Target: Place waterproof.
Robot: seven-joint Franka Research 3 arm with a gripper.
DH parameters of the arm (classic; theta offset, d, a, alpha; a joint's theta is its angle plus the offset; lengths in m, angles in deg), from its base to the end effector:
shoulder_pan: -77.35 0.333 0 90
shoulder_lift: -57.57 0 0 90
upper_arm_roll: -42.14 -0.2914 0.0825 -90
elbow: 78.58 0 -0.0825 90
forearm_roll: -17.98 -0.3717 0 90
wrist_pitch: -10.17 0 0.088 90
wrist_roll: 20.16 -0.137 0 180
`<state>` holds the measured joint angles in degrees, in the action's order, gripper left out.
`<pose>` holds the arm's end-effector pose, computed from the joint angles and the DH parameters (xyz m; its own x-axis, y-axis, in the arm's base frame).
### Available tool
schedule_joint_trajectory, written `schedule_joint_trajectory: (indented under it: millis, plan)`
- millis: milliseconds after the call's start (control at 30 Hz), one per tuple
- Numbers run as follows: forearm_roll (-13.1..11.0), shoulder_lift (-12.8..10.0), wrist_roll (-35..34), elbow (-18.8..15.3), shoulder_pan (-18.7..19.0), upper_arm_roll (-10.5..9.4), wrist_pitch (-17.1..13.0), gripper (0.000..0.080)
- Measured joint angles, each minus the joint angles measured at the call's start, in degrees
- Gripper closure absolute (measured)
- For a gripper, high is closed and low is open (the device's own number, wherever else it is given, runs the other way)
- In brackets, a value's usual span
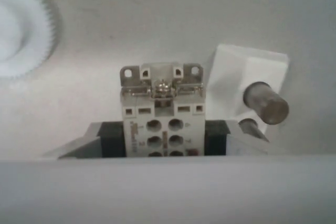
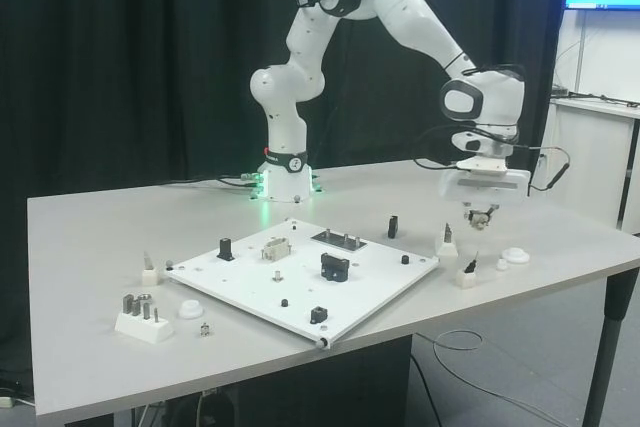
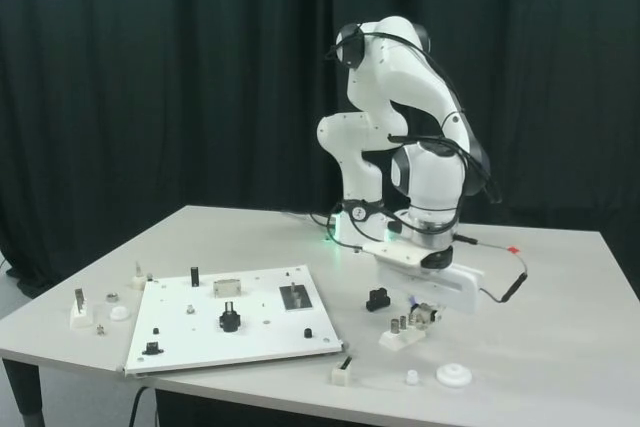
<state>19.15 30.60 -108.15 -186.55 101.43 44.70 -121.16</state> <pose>0.5642 0.2220 0.2092 0.4166 -0.9085 0.0325 -0.9080 -0.4140 0.0641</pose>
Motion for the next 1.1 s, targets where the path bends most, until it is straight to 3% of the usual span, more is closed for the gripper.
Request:
schedule_joint_trajectory:
  millis: [633, 1100]
  plan:
    - [0.4, 0.6, 23.8, 0.0, 1.4, 0.0, -0.5, 0.0491]
    - [0.4, -1.3, 37.3, 0.0, 2.2, -0.1, -6.9, 0.0491]
